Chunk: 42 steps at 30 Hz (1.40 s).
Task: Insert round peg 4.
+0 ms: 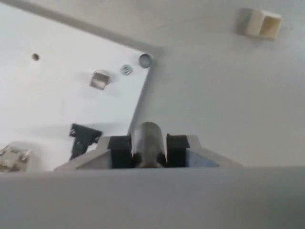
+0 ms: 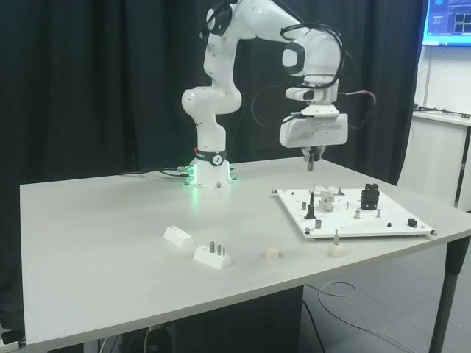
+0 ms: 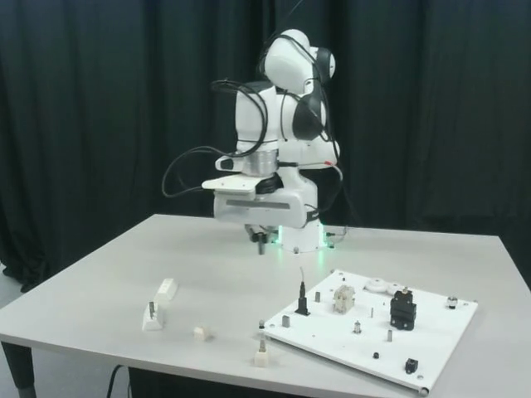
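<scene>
Now | jaws (image 1: 149, 151) pinching round peg 4 (image 1: 148, 143) | peg held upright in the air above the grey surface (image 2: 110, 220) | white board (image 3: 365, 332) at 4 o'clock in second room view

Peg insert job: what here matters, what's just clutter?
In play:
- gripper, jaws shut on the round peg
- white board with its holes

Lying about:
- small block on the table
- peg holder
- white block
- block with upright pin
</scene>
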Motion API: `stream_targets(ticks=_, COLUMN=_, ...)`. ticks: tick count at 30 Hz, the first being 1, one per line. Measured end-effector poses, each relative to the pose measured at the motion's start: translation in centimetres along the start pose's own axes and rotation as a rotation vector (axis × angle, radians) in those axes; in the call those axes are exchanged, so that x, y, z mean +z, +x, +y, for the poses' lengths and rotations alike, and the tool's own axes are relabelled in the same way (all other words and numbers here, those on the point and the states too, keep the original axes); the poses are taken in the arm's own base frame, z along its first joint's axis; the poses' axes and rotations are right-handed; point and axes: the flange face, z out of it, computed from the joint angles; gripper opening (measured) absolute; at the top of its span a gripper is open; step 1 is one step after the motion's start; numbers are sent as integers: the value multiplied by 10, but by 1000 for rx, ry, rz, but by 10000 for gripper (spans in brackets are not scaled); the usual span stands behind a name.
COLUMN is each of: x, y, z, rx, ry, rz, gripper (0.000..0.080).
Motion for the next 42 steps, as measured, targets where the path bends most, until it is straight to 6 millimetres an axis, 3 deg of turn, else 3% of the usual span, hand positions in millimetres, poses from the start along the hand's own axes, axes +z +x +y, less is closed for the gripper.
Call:
stream_targets(ticks=8, x=-2, y=-32, z=-16, rx=101, ry=-12, rz=-16, gripper=152)
stream_targets(ticks=18, x=8, y=-92, z=-45, rx=279, ry=-56, rz=11, gripper=152)
stream_targets(ticks=34, x=4, y=-164, z=-87, rx=351, ry=-15, rz=54, gripper=152)
stream_targets(ticks=42, x=12, y=-202, z=-103, rx=372, ry=29, rz=36, gripper=152)
